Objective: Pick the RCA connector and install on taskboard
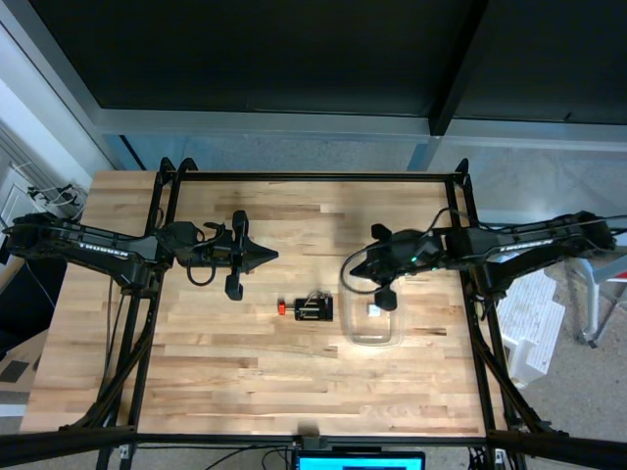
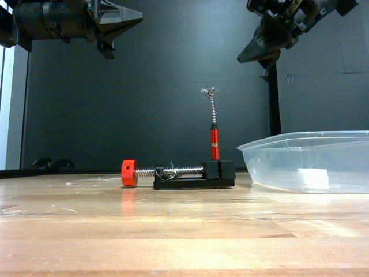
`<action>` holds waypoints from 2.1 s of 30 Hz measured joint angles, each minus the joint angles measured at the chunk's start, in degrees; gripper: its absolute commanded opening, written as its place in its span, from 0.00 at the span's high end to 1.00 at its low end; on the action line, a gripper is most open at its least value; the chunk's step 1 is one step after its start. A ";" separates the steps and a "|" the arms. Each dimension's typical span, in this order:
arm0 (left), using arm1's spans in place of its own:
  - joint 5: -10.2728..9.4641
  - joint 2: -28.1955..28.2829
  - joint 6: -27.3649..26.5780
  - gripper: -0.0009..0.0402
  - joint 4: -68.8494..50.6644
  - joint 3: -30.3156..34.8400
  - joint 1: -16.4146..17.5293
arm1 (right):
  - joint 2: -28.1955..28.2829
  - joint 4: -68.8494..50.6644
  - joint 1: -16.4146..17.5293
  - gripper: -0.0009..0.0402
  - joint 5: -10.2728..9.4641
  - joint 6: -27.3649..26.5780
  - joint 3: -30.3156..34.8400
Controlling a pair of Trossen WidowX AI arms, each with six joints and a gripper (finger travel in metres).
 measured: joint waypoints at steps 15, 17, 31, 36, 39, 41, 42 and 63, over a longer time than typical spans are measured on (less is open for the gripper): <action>0.00 0.00 0.00 0.98 0.00 0.00 0.00 | -12.31 21.64 -4.28 0.98 -3.67 -4.22 -12.22; 0.00 0.00 0.00 0.98 0.00 -0.02 0.00 | -13.18 23.74 -4.28 0.98 -3.48 -4.20 -13.60; 0.00 0.00 0.00 0.98 0.00 -0.02 0.00 | -14.80 32.98 -4.31 0.98 -3.19 -2.23 -18.32; 0.00 0.00 0.00 0.98 0.00 0.00 0.00 | -14.82 33.35 -5.27 0.98 -3.50 -1.09 -18.43; 0.00 0.00 0.00 0.98 0.00 0.00 0.00 | -14.80 33.64 -6.08 0.98 -4.00 -1.05 -18.43; 0.00 0.00 0.00 0.98 0.00 0.00 0.00 | -14.80 33.79 -6.56 0.98 -5.07 -1.01 -18.43; 0.00 0.00 0.00 0.98 0.00 -0.02 0.00 | -14.80 33.90 -6.67 0.98 -5.31 -0.98 -18.45; 0.00 0.00 0.00 0.98 0.00 -0.02 0.00 | -14.80 35.80 -6.91 0.98 -5.25 -0.96 -19.06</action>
